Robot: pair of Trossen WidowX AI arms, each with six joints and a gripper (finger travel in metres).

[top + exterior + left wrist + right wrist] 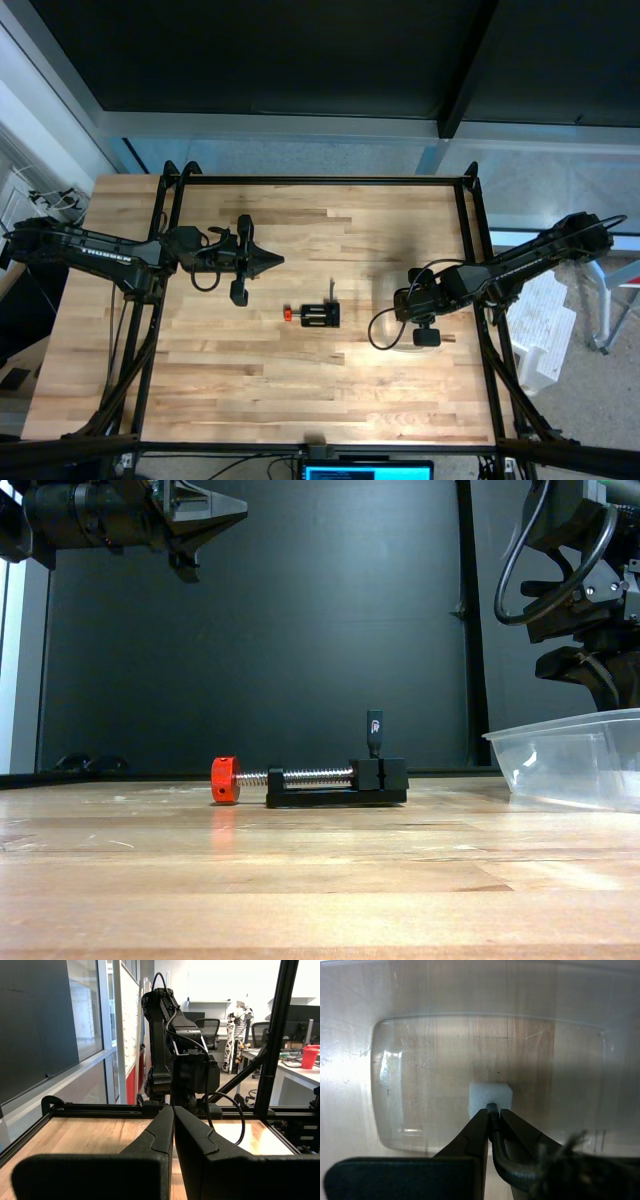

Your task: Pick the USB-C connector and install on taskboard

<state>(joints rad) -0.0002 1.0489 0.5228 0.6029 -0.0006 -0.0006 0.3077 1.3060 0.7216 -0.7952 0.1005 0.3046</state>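
The taskboard (320, 316) (336, 785), a small black clamp-like block, lies mid-table with its orange-red knob (225, 779) toward the left and a thin dark pin (374, 732) standing upright on it. My right gripper (492, 1114) hangs over the clear tray (570, 765), to the right of the board. It is shut on the USB-C connector (492, 1108), a dark plug whose cable (506, 1162) curves back between the fingers. The plug's tip meets a white foam block (491, 1096) on the tray floor. My left gripper (272, 260) (173, 1112) is shut and empty, held high, left of and beyond the board.
A black frame (320, 181) borders the wooden table. The tray's walls (350, 1060) rise around the right gripper. The right arm (175, 1050) shows across the table in the left wrist view.
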